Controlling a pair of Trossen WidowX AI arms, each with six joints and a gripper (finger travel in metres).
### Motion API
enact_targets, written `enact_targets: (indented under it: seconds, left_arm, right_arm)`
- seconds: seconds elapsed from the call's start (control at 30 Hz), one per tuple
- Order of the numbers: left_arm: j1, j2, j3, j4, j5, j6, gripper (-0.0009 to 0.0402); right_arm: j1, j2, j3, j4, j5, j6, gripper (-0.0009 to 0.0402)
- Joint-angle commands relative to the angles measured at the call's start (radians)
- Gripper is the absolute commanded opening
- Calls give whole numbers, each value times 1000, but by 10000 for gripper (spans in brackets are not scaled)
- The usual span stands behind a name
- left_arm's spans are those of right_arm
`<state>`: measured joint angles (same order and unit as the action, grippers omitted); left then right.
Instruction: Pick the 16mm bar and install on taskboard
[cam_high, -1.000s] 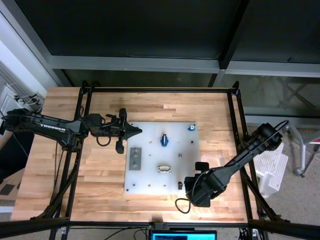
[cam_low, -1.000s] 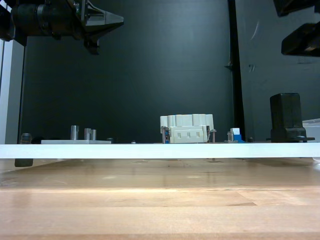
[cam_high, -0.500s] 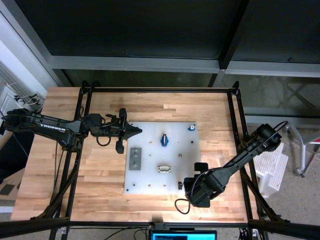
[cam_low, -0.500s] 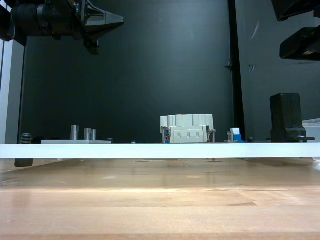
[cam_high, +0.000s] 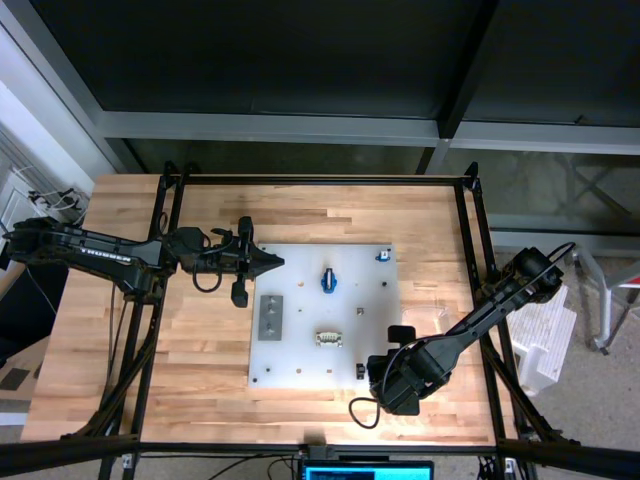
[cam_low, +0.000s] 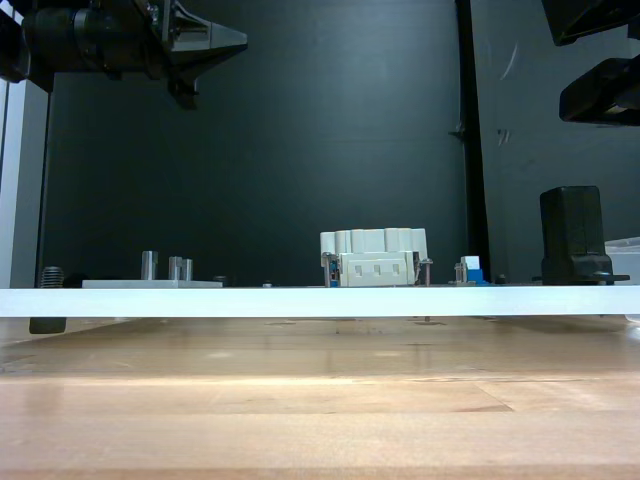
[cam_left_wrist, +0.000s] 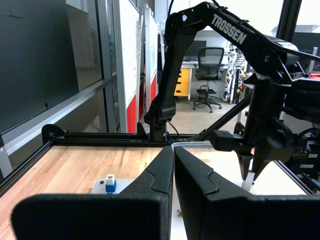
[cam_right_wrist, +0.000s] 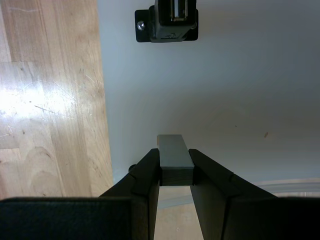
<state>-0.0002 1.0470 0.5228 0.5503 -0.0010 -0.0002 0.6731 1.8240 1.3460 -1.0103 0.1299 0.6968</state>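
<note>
The 16mm bar (cam_right_wrist: 175, 159), a short grey metal piece, is clamped between the fingers of my right gripper (cam_right_wrist: 174, 156). It hangs above the white taskboard (cam_right_wrist: 225, 90) near one edge, with wood showing beside it. From above, the right gripper (cam_high: 380, 370) sits over the taskboard's (cam_high: 300, 345) near right corner; the bar is hidden there. My left gripper (cam_high: 275, 262) is shut and empty, hovering high at the board's far left corner, and its fingers (cam_left_wrist: 160, 172) are pressed together.
On the board stand a grey block (cam_high: 270, 316) with pegs, a blue knob (cam_high: 329, 280), a beige connector (cam_high: 328, 340) and a black socket (cam_right_wrist: 167, 20). A small black part (cam_high: 402, 332) lies just right of the board. Black frame rails border the table.
The right arm has crept slightly left over the board's corner with the bar held. The left arm has not moved.
</note>
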Motion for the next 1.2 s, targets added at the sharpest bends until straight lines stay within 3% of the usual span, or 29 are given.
enact_targets:
  seconds: [0.03,1.2]
  left_arm:
    - [0,0,0,0,0,0,0]
    - [0,0,0,0,0,0,0]
  right_arm:
    - [0,0,-10,12,0,0,11]
    - [-6,-5,-15,5,-26,-6,11]
